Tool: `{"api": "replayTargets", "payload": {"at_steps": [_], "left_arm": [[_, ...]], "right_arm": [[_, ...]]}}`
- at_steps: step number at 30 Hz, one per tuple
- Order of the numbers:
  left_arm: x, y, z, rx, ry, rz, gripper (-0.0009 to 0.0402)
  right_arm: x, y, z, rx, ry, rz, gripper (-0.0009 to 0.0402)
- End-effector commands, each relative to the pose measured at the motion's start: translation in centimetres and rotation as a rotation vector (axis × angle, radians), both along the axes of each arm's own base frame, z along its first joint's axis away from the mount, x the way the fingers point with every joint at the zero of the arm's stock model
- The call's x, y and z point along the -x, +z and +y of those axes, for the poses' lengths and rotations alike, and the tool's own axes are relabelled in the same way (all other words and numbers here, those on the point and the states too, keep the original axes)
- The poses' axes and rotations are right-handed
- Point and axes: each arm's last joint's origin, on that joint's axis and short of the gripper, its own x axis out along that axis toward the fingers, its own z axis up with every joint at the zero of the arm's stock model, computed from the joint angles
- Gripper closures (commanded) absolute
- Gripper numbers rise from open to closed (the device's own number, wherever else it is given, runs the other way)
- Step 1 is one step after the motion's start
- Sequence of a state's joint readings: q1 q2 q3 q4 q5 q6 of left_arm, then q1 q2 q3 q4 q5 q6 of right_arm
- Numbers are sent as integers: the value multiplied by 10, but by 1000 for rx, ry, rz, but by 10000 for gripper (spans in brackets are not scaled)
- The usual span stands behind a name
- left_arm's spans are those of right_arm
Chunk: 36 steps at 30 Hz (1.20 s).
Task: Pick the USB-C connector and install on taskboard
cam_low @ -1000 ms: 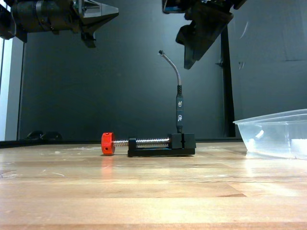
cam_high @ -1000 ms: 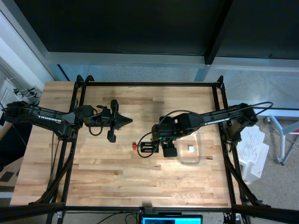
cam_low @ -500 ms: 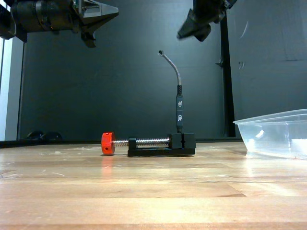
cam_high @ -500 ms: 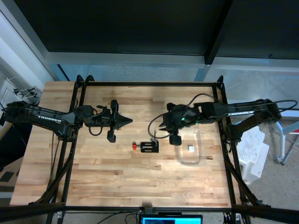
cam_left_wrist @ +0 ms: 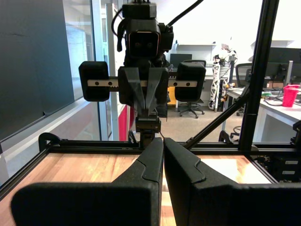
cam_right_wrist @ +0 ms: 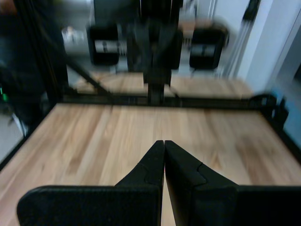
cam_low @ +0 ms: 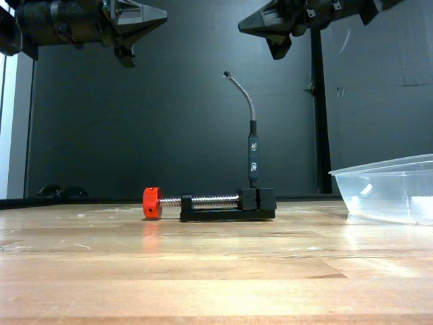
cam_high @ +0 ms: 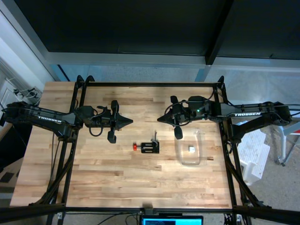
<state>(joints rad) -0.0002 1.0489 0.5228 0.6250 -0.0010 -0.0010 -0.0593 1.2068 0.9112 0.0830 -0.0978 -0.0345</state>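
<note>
The left tool (cam_high: 127, 121) is hanging high above the pale plank worktop (cam_high: 117, 178). Its two matte black, wedge-shaped fingers (cam_left_wrist: 150, 160) are pressing flat together with nothing between them. The right tool (cam_high: 161, 119) is pointing back at it, tip toward tip across an open gap at about the same height. Its black fingers (cam_right_wrist: 153, 162) are likewise closing on each other and gripping nothing.

Under that gap, toward the near edge, the taskboard (cam_high: 149, 148) is lying on the wood. It is a small black blocky body with a shiny threaded rod and a round orange-red knob (cam_low: 152, 202) at the end nearer the left tool. A thin stem (cam_low: 252, 142) is rising from it, black below and braided metal above, and curving over well beneath the right tool's tips.

The USB-C connector (cam_high: 191, 149) is a tiny whitish block. It is resting inside a clear, rounded-rectangle plastic tray (cam_high: 182, 160), below and behind the right tool's tips, apart from the taskboard. Bare planks are surrounding the taskboard on every side. Black frame rails (cam_high: 150, 85) are running along the worktop's edges.
</note>
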Motion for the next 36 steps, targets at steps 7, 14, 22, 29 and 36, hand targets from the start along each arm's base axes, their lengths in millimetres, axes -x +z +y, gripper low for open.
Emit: {"api": "replayTargets", "payload": {"at_steps": [7, 14, 22, 29, 36], "left_arm": [[0, 0, 0, 0, 0, 0, 393], [0, 0, 0, 0, 0, 0, 393], [0, 0, 0, 0, 0, 1, 393], [0, 0, 0, 0, 0, 1, 393], [0, 0, 0, 0, 0, 0, 393]], "right_arm": [[16, -13, 1, -15, -6, -234, 394], [29, -17, -1, -11, -93, -283, 394], [34, -29, 0, -32, -105, -268, 394], [35, -31, 0, -31, -96, -264, 393], [36, -30, 2, -48, -70, -267, 393]]}}
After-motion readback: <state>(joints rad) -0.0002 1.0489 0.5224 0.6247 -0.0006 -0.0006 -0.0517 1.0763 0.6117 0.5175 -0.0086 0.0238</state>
